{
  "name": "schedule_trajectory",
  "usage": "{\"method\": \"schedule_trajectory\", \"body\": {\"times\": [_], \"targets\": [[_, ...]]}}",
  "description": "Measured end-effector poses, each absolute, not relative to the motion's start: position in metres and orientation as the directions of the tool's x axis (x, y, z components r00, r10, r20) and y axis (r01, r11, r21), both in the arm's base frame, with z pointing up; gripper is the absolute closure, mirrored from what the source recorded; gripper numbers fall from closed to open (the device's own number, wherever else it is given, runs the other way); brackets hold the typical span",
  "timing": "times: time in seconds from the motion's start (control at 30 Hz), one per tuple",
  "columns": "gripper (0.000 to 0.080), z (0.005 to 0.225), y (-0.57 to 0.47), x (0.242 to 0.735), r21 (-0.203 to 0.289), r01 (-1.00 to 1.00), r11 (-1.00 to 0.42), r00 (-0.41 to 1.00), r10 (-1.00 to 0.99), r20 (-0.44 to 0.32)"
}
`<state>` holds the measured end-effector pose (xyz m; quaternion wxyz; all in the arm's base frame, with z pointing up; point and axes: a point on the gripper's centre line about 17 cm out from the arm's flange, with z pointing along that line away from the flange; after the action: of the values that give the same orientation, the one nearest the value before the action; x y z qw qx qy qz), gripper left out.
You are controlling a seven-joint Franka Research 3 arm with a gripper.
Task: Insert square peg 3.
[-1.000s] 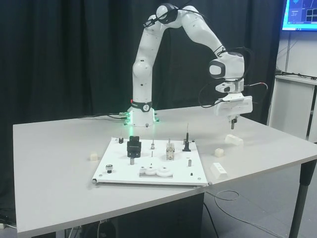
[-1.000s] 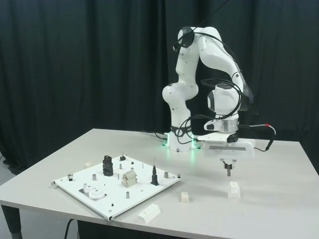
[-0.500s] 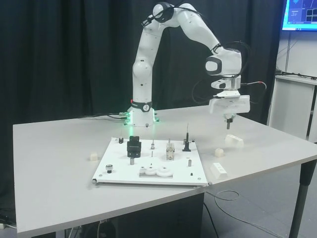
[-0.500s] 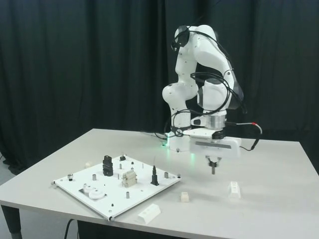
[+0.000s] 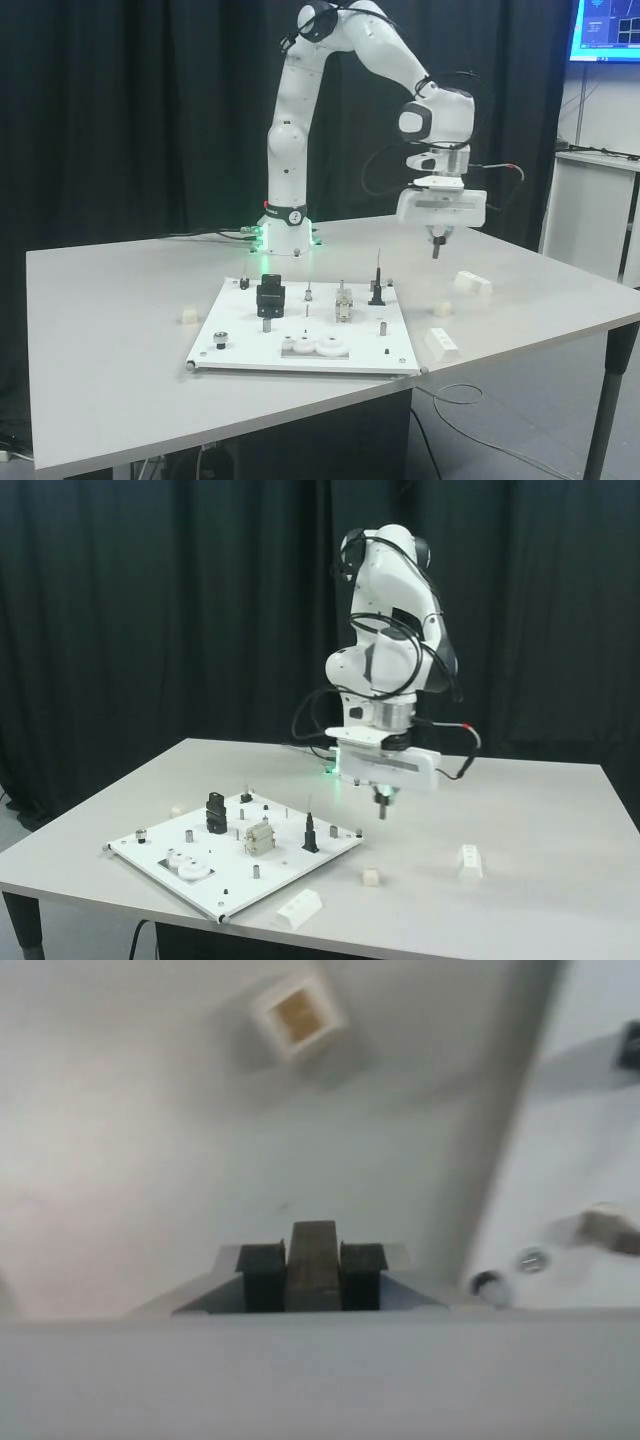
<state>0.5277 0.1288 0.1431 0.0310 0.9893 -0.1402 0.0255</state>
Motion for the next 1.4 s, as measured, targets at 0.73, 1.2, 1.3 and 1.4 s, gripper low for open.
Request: {"method": "schedule_trajectory", "body": {"times": [0.73,1.2,1.3,1.4], "targets": [[0.0691,0.164,0.025,0.545,0.061,-0.356,-0.933,0.933,-0.351,0.078],[0.0691,0.158,-0.013,0.553,0.038,-0.414,-0.91,0.905,-0.406,0.129],[0.0691,0.156,-0.021,0.556,0.032,-0.413,-0.91,0.902,-0.405,0.15],[0.0691,0.152,-0.031,0.559,0.031,-0.412,-0.91,0.899,-0.402,0.173]]}}
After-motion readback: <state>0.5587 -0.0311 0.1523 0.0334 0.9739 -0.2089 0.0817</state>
